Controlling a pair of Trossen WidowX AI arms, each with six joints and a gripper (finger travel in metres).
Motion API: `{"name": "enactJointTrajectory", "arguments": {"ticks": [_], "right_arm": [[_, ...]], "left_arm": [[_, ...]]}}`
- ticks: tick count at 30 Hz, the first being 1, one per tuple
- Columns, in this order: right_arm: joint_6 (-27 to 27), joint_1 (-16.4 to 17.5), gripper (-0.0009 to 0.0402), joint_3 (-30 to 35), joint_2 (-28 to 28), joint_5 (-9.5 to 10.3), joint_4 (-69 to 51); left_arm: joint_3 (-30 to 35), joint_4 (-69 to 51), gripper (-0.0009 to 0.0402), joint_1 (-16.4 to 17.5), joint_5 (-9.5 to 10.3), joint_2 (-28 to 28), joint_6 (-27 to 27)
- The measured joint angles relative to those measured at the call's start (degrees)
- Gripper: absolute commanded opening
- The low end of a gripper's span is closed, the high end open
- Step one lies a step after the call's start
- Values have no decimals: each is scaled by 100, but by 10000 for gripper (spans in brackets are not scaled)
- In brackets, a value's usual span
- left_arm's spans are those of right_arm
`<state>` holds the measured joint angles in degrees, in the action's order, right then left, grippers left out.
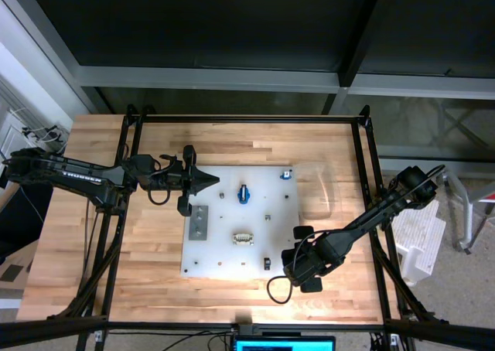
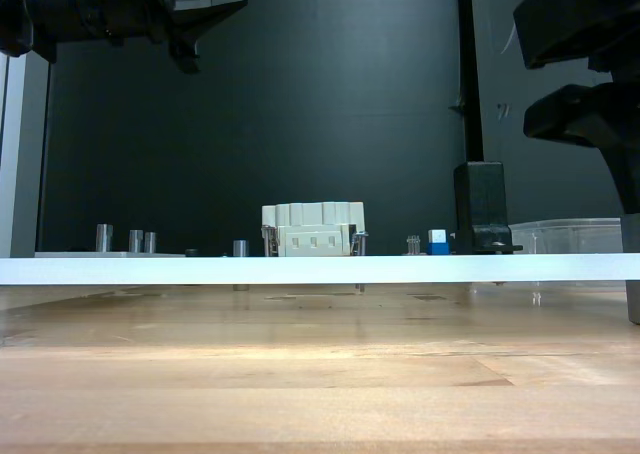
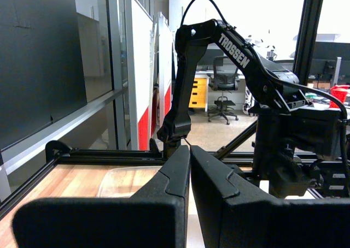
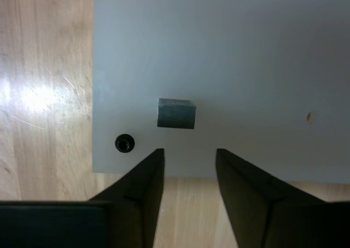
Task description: Remove the 16mm bar from the taskboard and place in the container
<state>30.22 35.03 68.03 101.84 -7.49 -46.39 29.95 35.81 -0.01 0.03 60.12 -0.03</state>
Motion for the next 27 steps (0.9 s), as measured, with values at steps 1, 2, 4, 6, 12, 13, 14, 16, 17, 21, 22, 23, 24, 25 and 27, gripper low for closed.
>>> {"name": "enactJointTrajectory", "arguments": {"ticks": [1, 2, 4, 6, 12, 13, 14, 16, 17, 21, 22, 23, 24, 25, 27], "right_arm": [[0, 0, 79, -11, 0, 0, 15], [0, 0, 67, -11, 0, -2, 24], [0, 0, 43, -17, 0, -2, 37], [-2, 0, 19, -28, 0, -2, 39], [-7, -2, 7, -44, -9, 0, 48], [-7, -4, 7, -44, -11, -2, 46], [-7, -4, 6, -44, -11, -4, 46], [-7, -4, 2, -44, -11, -4, 46], [-7, -4, -1, -44, -13, -2, 46], [-9, -4, 2, -44, -33, -2, 39], [-9, -4, 1, -44, -39, -4, 37], [-9, -4, -1, -44, -59, -4, 24], [-9, -4, -1, -44, -83, -4, 9], [-9, -7, 0, -44, -111, -4, -9], [-9, -7, 0, -44, -170, -9, -57]], "left_arm": [[-2, 0, 0, 0, -2, 0, 0], [0, 0, 0, 0, 0, 0, 0], [-2, 4, 0, 0, 0, 0, 0], [0, 0, 0, 0, 0, 0, 0], [0, 0, 0, 0, 0, 0, 0], [-2, 0, 0, 0, -2, 0, 0], [0, 2, 0, 0, 0, 0, 0], [-2, 2, 0, 0, -2, 0, 0], [-2, 0, 0, 0, 0, 0, 0], [-2, 2, 0, 0, 0, 0, 0], [-2, 2, 0, 0, 0, 0, 0], [0, 2, 0, 0, 0, 0, 0], [0, 2, 0, 0, 0, 0, 0], [0, 2, 0, 0, 0, 0, 0], [0, 2, 0, 0, 0, 0, 0]]}}
